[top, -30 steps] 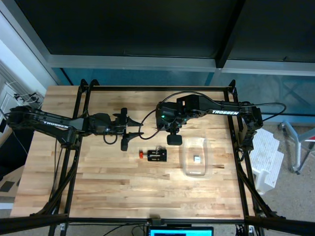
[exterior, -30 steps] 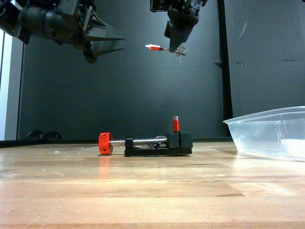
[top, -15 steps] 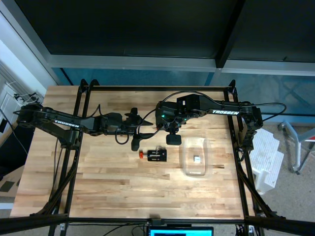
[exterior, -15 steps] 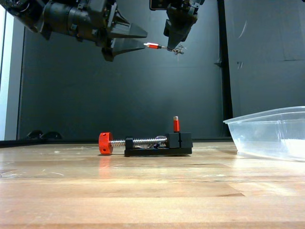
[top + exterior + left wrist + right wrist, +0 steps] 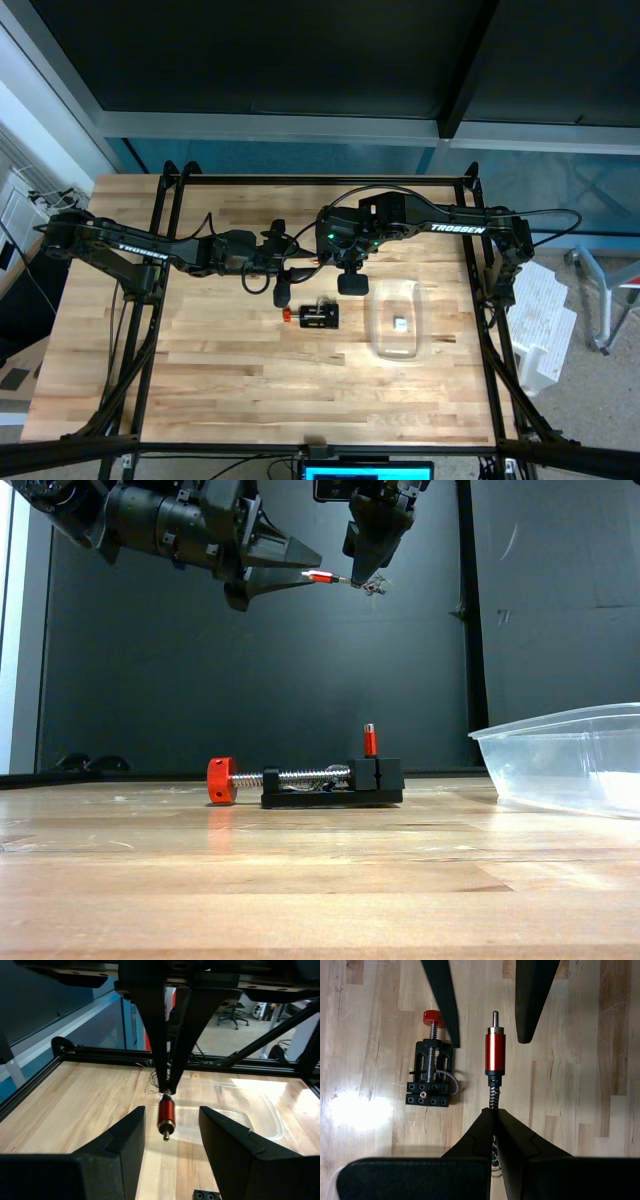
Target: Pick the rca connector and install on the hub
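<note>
Desk [image 5: 250,390]: pale wooden planks, glossy in patches.
Frame [image 5: 320,180]: black metal rails along the desk's edges.
Wall [image 5: 300,60]: dark panel beyond the far edge, above a teal glass strip [image 5: 300,157].
Floor [image 5: 600,410]: grey, past the right edge.
Chair [image 5: 231,1012]: office type, distant.

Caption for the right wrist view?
Right gripper, shut on the braided lead of a red-barrelled RCA connector, holds it between the open fingers of the left gripper, above the black, red-knobbed hub.

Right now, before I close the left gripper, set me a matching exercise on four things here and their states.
1. red-barrelled metal rca connector
2. black rectangular hub with red knob
3. left gripper
4. right gripper

A. open, fingers flanking the connector
B. resting on the wooden table
C. shut on the connector's braided cable
D. held aloft, horizontal

Pairs: 1-D, 2-B, 3-A, 4-C
</note>
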Robot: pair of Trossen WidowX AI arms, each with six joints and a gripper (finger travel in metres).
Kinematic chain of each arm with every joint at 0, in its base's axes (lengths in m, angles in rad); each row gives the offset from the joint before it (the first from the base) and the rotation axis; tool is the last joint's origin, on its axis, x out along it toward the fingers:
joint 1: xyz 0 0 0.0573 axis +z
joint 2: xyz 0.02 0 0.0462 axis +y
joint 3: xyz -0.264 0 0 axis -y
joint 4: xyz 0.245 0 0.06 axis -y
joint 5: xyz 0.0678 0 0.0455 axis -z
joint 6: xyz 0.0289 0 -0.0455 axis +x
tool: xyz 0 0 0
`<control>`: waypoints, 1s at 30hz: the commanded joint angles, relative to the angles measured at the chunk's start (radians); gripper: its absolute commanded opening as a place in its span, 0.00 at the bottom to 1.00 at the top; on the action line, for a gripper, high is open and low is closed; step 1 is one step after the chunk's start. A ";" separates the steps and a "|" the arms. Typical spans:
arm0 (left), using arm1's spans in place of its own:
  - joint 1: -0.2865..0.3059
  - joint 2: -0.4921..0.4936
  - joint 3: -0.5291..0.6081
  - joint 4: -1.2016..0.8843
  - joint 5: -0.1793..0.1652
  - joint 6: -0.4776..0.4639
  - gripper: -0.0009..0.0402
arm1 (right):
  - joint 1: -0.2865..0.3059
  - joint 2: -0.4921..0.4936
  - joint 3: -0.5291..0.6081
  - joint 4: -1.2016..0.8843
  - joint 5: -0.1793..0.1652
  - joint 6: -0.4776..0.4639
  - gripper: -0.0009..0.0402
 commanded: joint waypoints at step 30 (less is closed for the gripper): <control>0.000 -0.002 0.000 0.000 -0.003 0.000 0.02 | 0.000 -0.035 0.000 0.052 0.002 -0.006 0.22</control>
